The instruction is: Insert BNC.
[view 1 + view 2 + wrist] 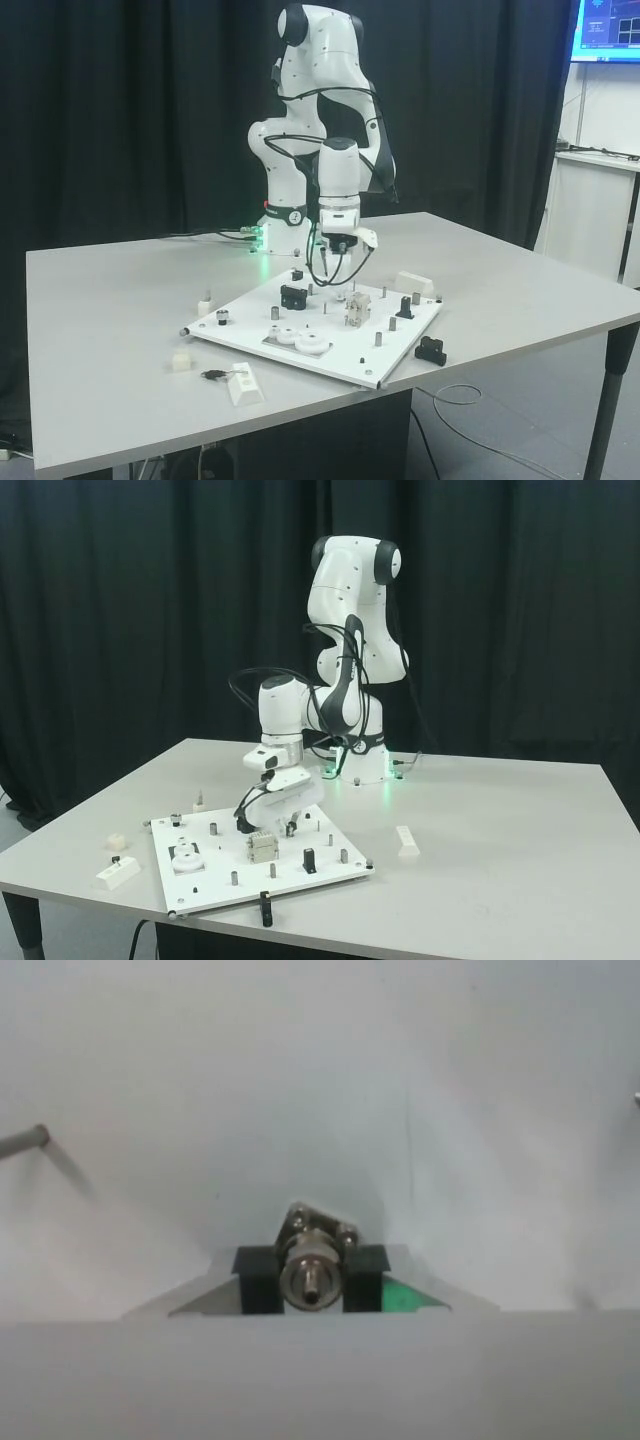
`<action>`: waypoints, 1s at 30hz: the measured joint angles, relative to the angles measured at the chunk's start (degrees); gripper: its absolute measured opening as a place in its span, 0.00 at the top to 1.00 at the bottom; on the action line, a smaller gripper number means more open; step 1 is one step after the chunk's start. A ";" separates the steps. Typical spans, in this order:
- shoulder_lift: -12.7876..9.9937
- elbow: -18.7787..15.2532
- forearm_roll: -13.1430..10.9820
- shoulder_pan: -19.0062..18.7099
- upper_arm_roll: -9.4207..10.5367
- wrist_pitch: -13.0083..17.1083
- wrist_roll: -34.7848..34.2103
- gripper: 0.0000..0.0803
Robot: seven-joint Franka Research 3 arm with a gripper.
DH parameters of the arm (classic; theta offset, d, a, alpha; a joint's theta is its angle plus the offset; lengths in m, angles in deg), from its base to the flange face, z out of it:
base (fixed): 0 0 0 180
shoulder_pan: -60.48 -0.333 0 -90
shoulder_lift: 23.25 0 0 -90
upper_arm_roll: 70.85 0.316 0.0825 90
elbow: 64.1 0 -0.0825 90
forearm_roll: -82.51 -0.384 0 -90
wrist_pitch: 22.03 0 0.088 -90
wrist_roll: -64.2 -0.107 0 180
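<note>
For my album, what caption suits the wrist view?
BNC connector held between the gripper's black fingers.

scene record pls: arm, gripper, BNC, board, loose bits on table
arm: white Franka, bent over the board
gripper: shut on BNC connector, above the board
board: white task board on grey table, carrying small fixtures
loose parts: small white block beside the board
base: green light lit

Two room views from opposite table corners, both on the white board (330, 335); wrist view close above it.
</note>
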 joint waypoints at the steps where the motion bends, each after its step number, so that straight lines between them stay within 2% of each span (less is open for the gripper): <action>1: 0.00 0.00 0.00 -0.01 0.00 0.00 -0.77 0.85; 30: 0.07 -0.13 0.74 -0.45 -0.26 -0.09 -25.47 0.85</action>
